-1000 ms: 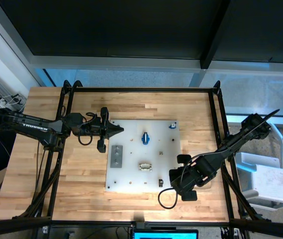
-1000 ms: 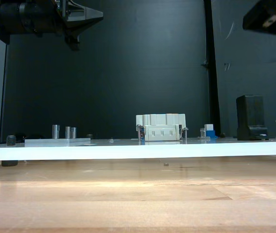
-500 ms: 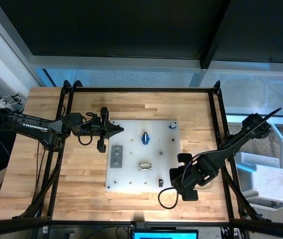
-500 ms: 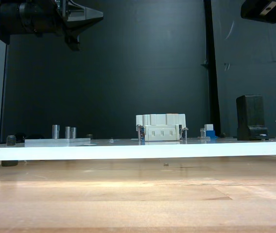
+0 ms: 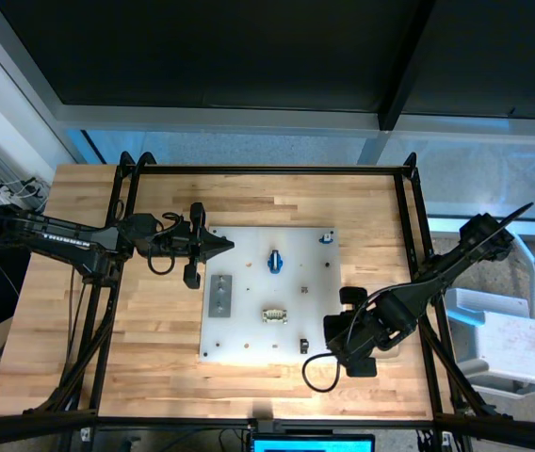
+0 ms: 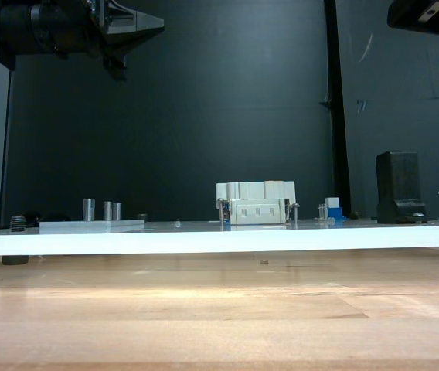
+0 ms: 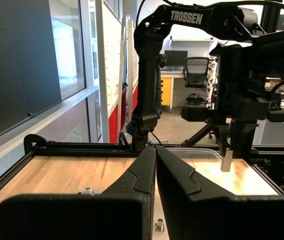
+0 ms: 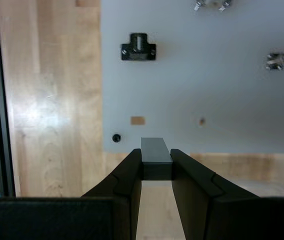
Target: Pick the 16mm bar from the taskboard and place it in the container
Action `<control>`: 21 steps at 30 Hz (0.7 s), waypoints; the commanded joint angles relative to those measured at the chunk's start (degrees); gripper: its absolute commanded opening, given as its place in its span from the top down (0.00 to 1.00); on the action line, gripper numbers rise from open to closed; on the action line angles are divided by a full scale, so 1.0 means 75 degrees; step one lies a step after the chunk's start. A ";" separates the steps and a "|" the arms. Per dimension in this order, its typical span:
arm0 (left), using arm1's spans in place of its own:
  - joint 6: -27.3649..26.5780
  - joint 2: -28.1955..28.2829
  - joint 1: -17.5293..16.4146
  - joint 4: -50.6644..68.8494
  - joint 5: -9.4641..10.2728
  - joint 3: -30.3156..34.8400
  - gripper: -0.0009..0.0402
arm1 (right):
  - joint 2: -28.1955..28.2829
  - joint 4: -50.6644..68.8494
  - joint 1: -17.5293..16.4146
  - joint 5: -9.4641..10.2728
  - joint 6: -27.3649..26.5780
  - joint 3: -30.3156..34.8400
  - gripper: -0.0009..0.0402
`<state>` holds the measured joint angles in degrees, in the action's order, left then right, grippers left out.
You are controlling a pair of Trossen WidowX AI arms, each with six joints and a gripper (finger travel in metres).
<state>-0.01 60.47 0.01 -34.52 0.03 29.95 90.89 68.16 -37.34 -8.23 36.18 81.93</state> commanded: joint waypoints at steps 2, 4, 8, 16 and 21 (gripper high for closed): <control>0.0000 0.0003 -0.0003 -0.0003 -0.0003 0.0000 0.98 | -0.0137 0.0428 -0.0152 -0.0178 0.0350 -0.0026 0.94; 0.0000 0.0003 0.0000 -0.0003 -0.0003 0.0000 0.98 | -0.0213 0.0490 -0.0233 -0.0172 0.0431 -0.0096 0.94; 0.0000 0.0003 0.0000 -0.0003 -0.0003 0.0000 0.98 | -0.0428 0.0478 -0.0379 -0.0172 0.0673 -0.0388 0.94; 0.0000 0.0003 0.0000 -0.0003 -0.0003 0.0000 0.98 | -0.1105 0.0373 -0.0557 -0.0175 0.1387 -0.1282 0.94; 0.0000 0.0003 0.0000 -0.0003 0.0000 0.0000 0.98 | -0.1478 0.0230 -0.0691 -0.0172 0.1731 -0.1778 0.94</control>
<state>-0.01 60.49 0.01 -34.52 0.03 29.95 80.42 70.26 -42.30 -9.50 48.77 69.43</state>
